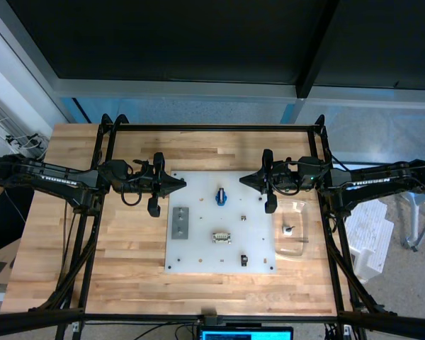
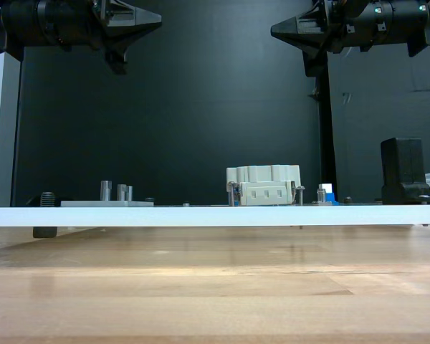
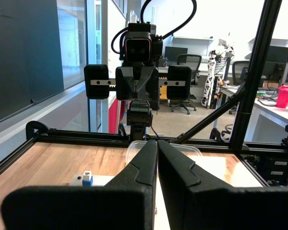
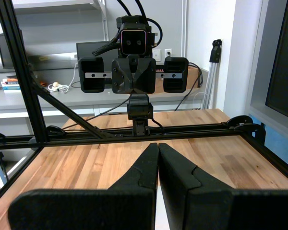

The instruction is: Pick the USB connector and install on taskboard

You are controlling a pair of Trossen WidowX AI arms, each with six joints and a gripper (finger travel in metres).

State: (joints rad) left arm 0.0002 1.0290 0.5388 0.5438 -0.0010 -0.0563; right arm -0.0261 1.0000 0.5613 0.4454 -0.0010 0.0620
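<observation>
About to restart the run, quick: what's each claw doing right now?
Left claw: closed, empty, high over the taskboard's far left corner.
Right claw: closed, empty, high over the taskboard's far edge.

You have a wooden table [image 1: 92, 241] inside a black frame [image 1: 212, 128], a clear tray [image 1: 303, 244] near its right edge, and a lit screen [image 1: 246, 333] at its near edge.
</observation>
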